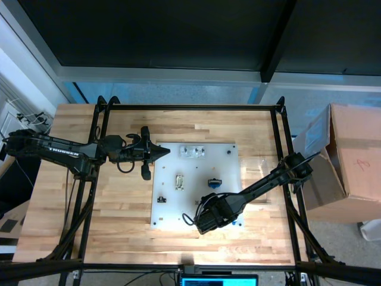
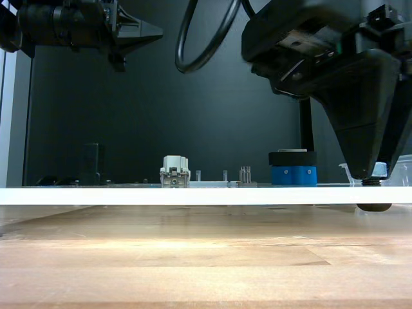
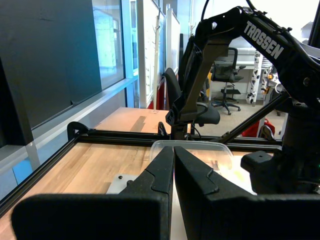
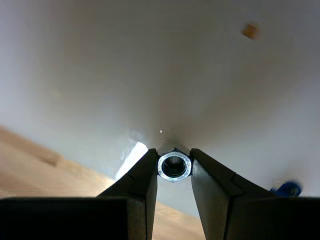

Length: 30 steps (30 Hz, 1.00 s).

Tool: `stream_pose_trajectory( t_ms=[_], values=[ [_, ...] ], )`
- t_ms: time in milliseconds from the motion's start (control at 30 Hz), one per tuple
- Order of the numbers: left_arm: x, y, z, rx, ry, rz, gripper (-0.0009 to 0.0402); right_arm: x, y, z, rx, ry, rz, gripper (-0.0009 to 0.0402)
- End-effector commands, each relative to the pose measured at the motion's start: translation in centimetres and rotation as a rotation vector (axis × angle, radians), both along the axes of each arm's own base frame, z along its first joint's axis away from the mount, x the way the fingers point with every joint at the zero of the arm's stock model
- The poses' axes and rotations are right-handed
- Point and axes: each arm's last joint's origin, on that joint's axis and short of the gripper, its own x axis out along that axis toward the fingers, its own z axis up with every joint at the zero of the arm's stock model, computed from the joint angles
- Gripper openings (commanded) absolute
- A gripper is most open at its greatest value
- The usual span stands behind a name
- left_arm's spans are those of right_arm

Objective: Unfasten the M12 nut and place it in the container

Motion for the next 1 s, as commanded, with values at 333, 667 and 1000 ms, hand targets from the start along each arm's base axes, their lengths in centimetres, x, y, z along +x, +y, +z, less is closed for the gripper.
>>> stream_pose_trajectory(
  t_ms=[333,667,1000],
  values=[
    [0.0,0.0,0.0,0.000,0.000,0.000,0.0000,-0.8,-0.4,2.5,-0.065,-0.067,0.652,0.0023],
    [0.0,0.0,0.0,0.000,0.000,0.000,0.0000,-4.0,-4.4,6.9,-0.116,-0.055,0.897,0.0023],
    [0.0,0.0,0.0,0.000,0.000,0.000,0.0000,-8.8,-8.7,8.4,-0.197,-0.058,0.952,0.0023]
  ],
)
